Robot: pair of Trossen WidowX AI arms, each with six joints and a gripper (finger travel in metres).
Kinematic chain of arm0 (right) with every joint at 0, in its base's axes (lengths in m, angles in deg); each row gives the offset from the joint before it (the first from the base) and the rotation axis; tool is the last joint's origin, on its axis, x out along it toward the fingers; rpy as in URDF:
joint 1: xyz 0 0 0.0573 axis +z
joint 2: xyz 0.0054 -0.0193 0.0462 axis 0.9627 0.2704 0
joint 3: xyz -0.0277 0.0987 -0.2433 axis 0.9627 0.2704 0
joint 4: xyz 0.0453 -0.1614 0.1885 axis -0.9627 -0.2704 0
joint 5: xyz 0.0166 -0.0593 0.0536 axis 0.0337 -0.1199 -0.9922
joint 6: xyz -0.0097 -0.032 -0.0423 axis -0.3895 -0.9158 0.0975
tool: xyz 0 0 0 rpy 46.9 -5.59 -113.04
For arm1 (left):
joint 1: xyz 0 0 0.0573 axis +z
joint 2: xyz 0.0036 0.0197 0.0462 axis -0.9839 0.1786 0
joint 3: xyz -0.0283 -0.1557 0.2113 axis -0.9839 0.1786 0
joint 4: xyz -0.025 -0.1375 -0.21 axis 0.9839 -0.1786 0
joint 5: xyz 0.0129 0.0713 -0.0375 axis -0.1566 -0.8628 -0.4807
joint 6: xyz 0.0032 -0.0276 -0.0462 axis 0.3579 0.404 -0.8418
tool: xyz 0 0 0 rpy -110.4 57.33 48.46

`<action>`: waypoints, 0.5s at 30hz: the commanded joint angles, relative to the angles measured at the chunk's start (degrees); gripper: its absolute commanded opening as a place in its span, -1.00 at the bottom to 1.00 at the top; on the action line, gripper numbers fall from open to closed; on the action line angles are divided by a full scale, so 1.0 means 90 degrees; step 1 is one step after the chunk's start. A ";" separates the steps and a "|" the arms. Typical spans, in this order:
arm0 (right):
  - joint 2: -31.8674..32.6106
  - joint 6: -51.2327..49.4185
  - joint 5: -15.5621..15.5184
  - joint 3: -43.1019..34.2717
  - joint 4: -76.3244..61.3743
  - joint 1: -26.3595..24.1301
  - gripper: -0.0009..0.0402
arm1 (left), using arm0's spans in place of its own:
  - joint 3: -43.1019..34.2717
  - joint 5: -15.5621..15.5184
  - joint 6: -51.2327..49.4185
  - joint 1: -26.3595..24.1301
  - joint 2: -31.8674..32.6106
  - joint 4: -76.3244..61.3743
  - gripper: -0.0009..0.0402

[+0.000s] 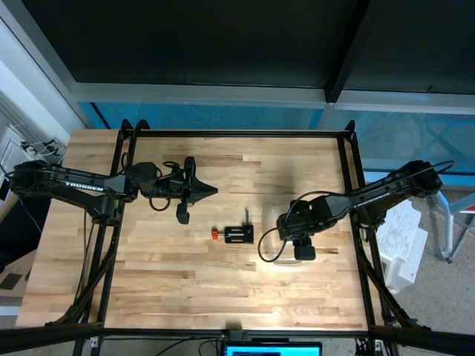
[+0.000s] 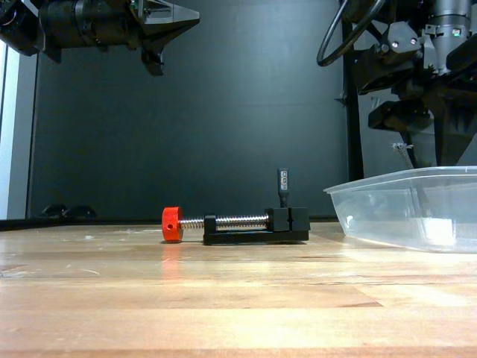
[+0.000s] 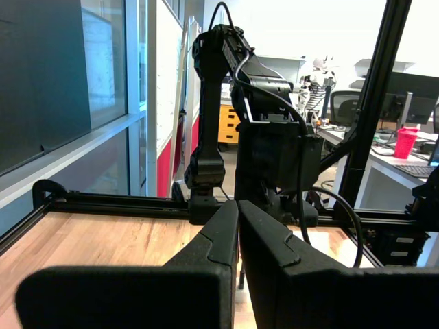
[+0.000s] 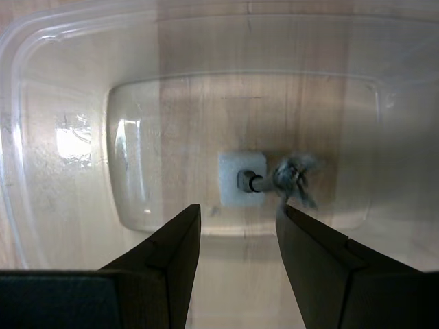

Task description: Pick the usb-c connector and install on the hub

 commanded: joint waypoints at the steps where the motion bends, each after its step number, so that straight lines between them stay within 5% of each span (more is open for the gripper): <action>1: 0.0117 -0.0097 -0.0002 -0.0080 0.0022 -0.0017 -0.22 | 0.0000 0.0000 0.0000 0.0000 0.0002 0.0000 -0.96; 15: 0.0644 -0.0311 -0.0138 -0.0311 0.0053 -0.0170 -0.22 | 0.0000 0.0000 0.0000 0.0000 0.0002 0.0000 -0.96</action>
